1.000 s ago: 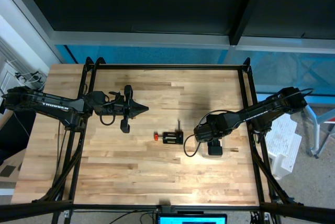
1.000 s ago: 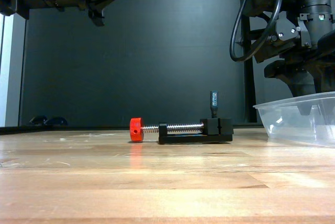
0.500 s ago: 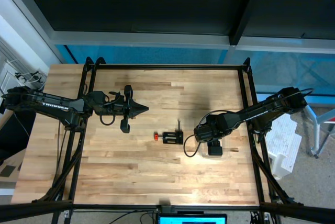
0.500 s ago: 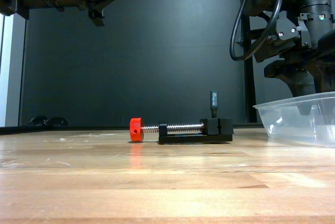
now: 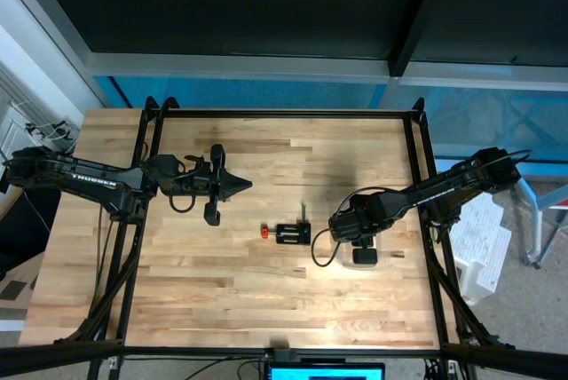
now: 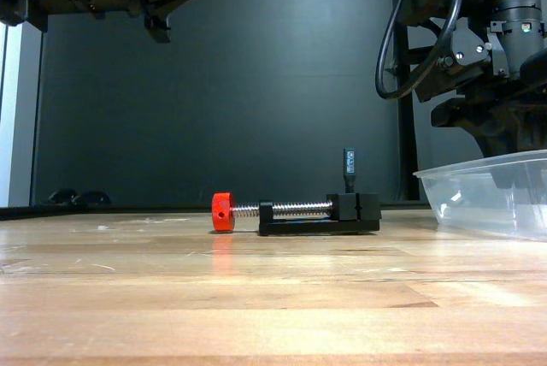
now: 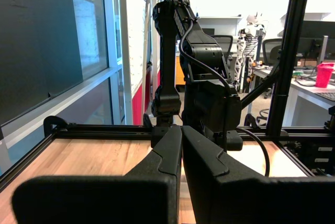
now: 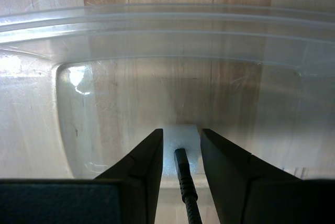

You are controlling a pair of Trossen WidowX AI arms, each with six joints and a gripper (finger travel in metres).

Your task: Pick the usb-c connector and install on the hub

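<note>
- Right wrist view: usb-c connector [image 8: 180,139] sits pinched between the right gripper [image 8: 181,131] fingers, with the clear tray [image 8: 157,20] beyond the fingertips.
- The grasp step looks done; next, carry it to the hub [image 5: 291,233] and align carefully.
- Left gripper [image 7: 181,145], fingers pressed together, hangs well apart.

White brand lettering "TROSSEN" along the black link of the left arm [image 5: 89,178], in the high view.

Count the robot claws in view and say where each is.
2. The left claw hangs shut, high above the table's left half. The right claw is over the clear tray, right of the hub, closed on the usb-c connector. None seem hidden.
</note>
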